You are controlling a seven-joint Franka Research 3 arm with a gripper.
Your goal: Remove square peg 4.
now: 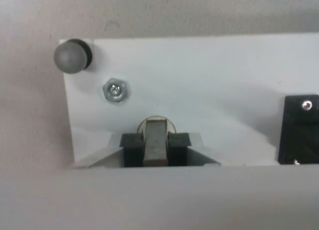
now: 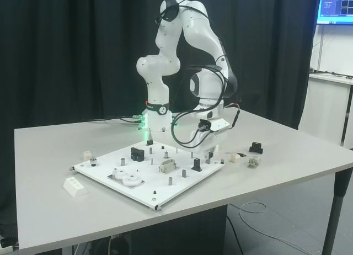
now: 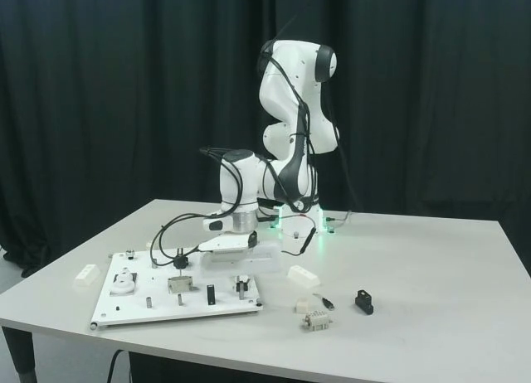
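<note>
While the white jointed arm (image 2: 187, 51) stoops low over the grey matte bench (image 2: 49, 155), a skewed pull could jam the peg in its socket or lift the flat white assembly board (image 1: 209, 85), which rests on rounded grey rubber feet (image 1: 71, 56). Black claw (image 1: 155, 149) pads pinch the grey square-section metal peg (image 1: 155, 145), which stands near the board's edge. Smooth faces may slip under a weak grip. A bright hexagonal steel nut (image 1: 115, 90) sits beside it.
</note>
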